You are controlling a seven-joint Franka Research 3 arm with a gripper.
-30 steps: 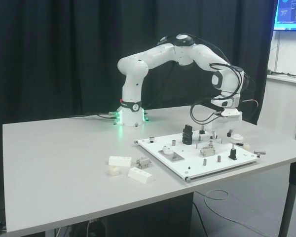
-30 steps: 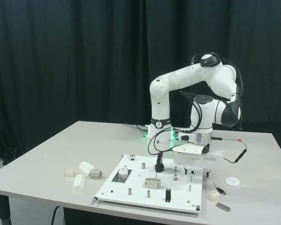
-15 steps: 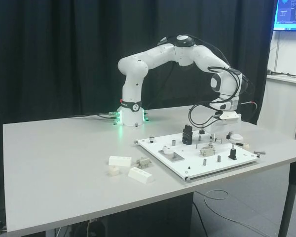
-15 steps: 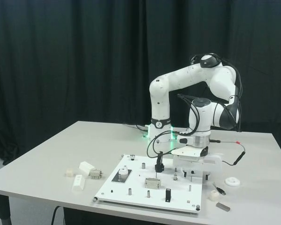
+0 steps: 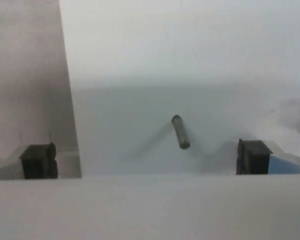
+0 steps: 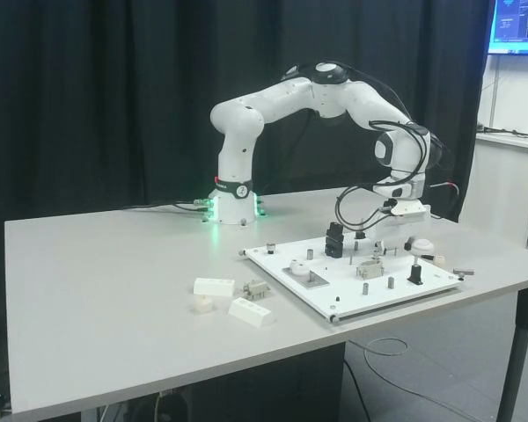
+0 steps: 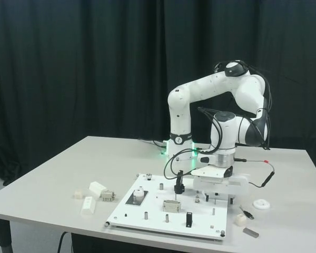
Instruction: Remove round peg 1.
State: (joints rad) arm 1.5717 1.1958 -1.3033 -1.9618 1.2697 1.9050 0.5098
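Two distant room views, from different sides, share the flat white board (image 6: 356,274) (image 7: 174,208); wrist view looks down, close above it (image 5: 190,75).

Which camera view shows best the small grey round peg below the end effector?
The wrist view: the small grey round peg stands alone between both black fingertips on the white board. In both room views the end effector covers that spot, so I cannot pick it out.

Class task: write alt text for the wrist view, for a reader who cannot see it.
A small grey round peg stands up from the white board, between the two black fingertips of the open claw, which touch nothing. The grey table shows beside the board's edge.
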